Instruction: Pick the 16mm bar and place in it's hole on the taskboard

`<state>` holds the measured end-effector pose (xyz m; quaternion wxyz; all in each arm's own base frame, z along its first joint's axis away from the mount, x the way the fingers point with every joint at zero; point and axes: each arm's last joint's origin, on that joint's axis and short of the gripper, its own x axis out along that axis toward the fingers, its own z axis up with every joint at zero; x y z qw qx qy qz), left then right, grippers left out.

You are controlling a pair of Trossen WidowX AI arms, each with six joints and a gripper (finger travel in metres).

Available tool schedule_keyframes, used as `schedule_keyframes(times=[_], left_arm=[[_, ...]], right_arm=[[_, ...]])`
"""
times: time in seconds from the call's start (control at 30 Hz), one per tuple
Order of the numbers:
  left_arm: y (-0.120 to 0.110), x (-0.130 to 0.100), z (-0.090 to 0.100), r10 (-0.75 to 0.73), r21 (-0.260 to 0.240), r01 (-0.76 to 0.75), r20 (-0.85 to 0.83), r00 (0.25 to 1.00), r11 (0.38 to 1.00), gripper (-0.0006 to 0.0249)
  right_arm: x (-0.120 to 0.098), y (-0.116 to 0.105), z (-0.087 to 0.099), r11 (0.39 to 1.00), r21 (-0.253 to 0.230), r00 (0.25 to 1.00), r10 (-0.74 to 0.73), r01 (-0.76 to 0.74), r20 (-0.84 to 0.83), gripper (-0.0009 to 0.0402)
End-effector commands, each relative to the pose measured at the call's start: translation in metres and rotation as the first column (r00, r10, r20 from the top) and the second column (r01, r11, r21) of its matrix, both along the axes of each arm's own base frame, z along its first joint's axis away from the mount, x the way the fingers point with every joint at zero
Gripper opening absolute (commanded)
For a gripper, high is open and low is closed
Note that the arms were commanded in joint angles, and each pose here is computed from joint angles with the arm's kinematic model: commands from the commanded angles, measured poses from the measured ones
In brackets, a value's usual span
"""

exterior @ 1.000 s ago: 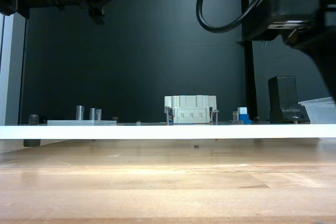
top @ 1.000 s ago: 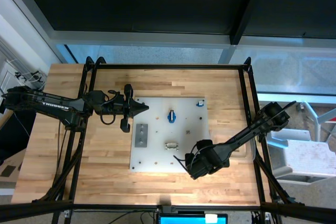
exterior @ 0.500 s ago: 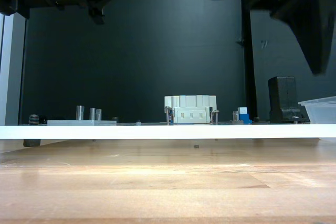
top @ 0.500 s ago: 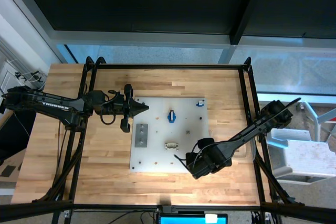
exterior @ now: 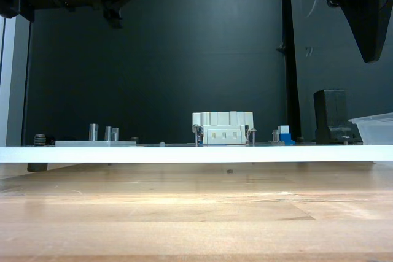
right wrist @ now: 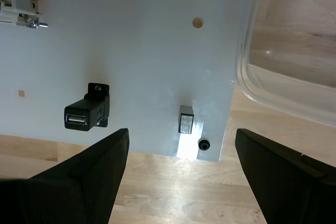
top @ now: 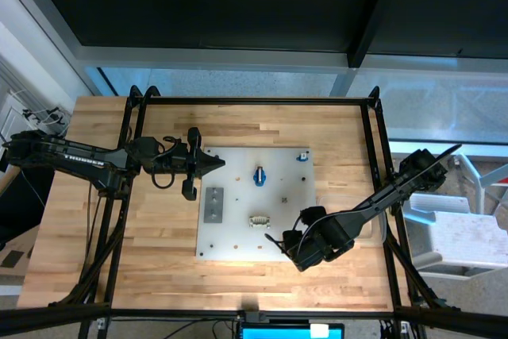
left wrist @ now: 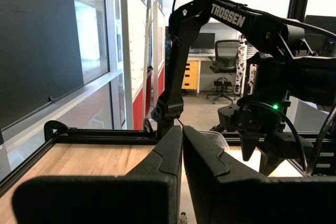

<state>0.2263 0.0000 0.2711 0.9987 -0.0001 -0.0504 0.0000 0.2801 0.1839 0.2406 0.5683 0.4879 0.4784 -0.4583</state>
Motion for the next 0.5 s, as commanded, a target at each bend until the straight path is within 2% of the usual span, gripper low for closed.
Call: schedule_keyframes(times=[0.03,0.5], left_arm=[[0.0001,0.0000,0.0001,0.000,0.000,0.000,0.000,1.000,1.000,0.0000],[0.0001,0.0000,0.0002,0.000,0.000,0.000,0.001,1.000,1.000,0.0000]], right_arm=[[-0.0005,0.0008,-0.0007,1.000,-0.001,1.000,0.009,-0.009,-0.002,0.0280],[-0.0021,0.0029,-0.0011,0.999,-0.004,0.999,0.035,-0.035,-0.004,0.0268]])
